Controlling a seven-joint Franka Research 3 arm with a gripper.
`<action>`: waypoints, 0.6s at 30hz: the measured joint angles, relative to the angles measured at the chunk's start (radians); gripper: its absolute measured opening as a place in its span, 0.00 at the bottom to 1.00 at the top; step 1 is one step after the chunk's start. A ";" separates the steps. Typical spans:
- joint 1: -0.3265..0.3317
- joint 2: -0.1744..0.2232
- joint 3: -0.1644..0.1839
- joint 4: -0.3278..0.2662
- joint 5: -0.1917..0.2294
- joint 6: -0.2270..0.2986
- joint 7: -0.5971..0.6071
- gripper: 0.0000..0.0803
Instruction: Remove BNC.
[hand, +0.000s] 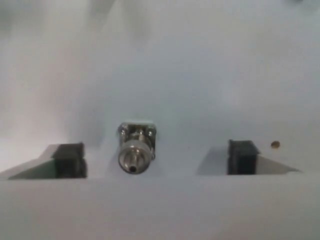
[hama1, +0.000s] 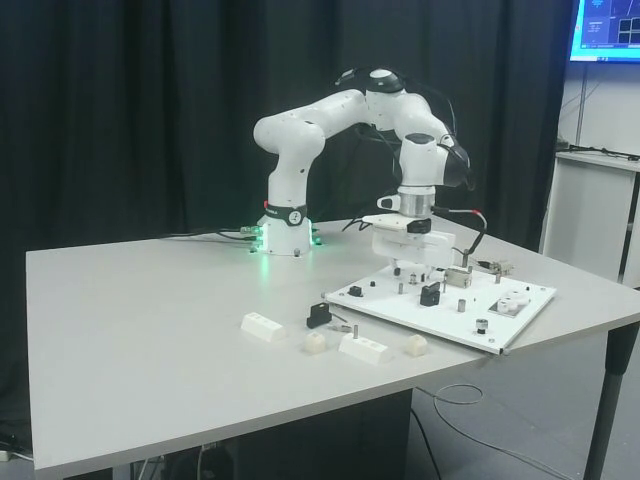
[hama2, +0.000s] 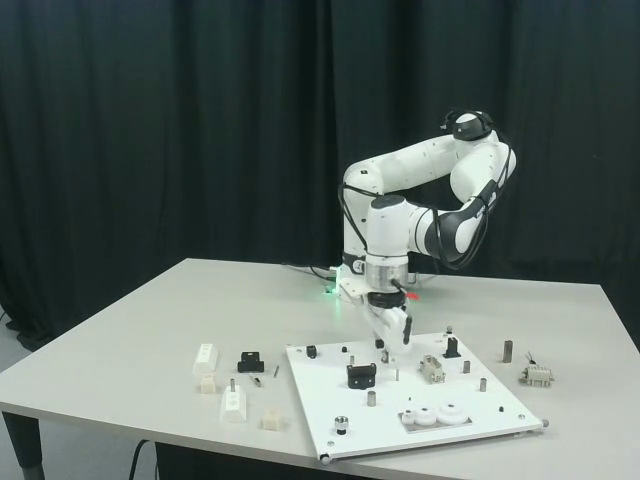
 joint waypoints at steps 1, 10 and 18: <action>0.000 0.000 0.000 0.000 0.000 0.003 -0.001 1.00; 0.000 0.000 0.000 -0.002 0.001 0.021 0.000 0.64; 0.001 0.000 0.000 0.003 0.017 0.032 0.010 0.26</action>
